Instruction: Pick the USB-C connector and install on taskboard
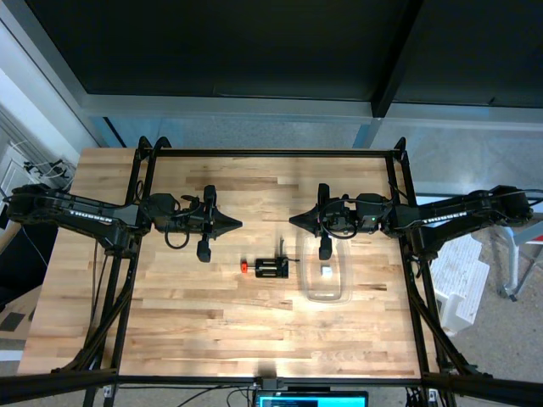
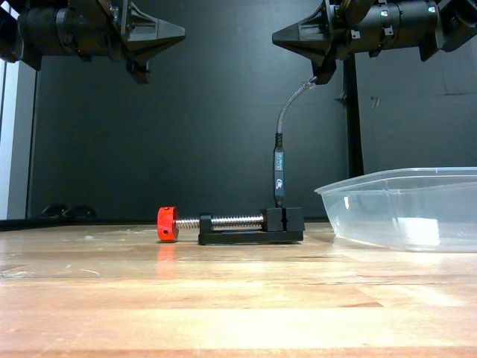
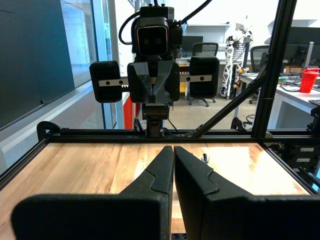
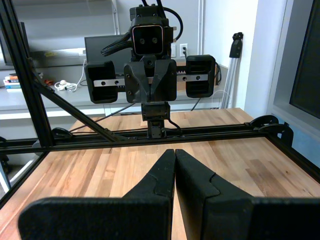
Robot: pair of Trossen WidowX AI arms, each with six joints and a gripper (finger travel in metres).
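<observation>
**Operator:** What sits nearest me?

**Spotter:** Nearest you on the tabletop lies the black block, its red knob pointing toward your left arm's side. The plug stands upright in the end of the block away from the knob, and its cable curves up above it. Just to the right of the block you have the clear tray, with a small white piece inside.

**Operator:** And the hands?

**Spotter:** Farther back, both hang above the tabletop, tips facing each other with a gap between. Your left hand has its fingers pressed together and holds nothing. Your right hand is pressed together too and is also empty, near the tray's far end. You cannot tell whether the cable's top touches it.
</observation>
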